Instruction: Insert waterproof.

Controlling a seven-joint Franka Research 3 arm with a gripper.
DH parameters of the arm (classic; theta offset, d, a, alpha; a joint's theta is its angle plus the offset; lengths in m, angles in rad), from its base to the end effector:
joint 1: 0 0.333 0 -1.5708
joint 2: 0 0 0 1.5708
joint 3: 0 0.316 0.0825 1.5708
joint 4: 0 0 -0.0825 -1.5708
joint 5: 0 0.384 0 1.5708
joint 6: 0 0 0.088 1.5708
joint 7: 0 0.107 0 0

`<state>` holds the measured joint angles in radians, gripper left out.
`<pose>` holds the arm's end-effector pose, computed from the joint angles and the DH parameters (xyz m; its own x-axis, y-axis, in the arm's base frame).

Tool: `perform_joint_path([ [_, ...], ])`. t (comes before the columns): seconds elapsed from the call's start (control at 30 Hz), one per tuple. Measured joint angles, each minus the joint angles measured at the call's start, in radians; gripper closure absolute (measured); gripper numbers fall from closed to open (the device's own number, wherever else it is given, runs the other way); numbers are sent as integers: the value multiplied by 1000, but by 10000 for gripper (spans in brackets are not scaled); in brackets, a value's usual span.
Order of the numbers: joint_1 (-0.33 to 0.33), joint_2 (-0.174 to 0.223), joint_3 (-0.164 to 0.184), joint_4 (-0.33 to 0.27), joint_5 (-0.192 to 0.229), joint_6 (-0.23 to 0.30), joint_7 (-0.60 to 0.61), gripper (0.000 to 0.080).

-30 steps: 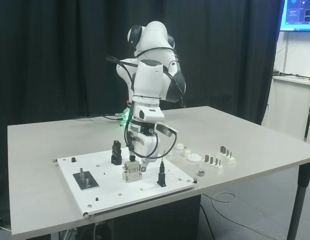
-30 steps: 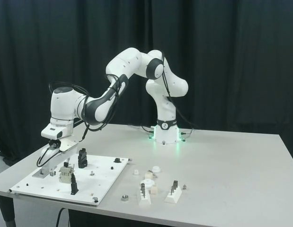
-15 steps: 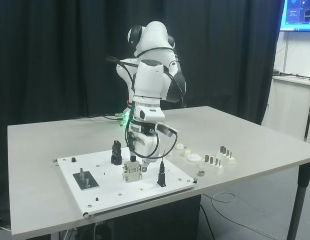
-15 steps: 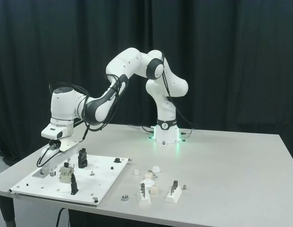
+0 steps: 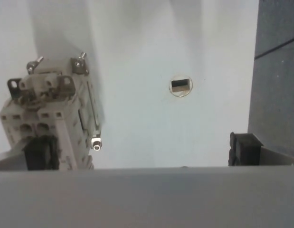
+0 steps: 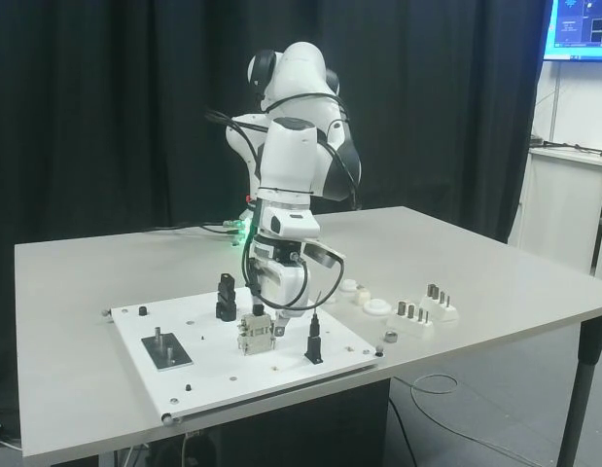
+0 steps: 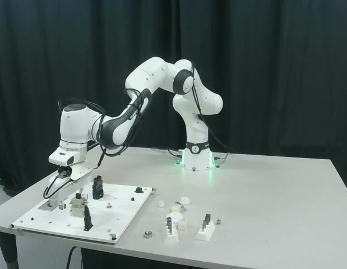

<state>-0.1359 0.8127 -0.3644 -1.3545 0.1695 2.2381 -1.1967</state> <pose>0.6870 -0.2973 0.2691 0.7530 0.6548 -0.0650 0.6558 -0.7388 0.1553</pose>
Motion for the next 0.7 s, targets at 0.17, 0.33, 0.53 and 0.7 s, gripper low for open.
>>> perform_joint_path([
  [0.17,0,2,0,0,1,6,0,3],
  [0.33,-1,4,0,0,1,12,0,3],
  [0.53,-2,5,0,0,1,14,0,3],
  [0.7,-2,5,0,0,1,14,0,3],
])
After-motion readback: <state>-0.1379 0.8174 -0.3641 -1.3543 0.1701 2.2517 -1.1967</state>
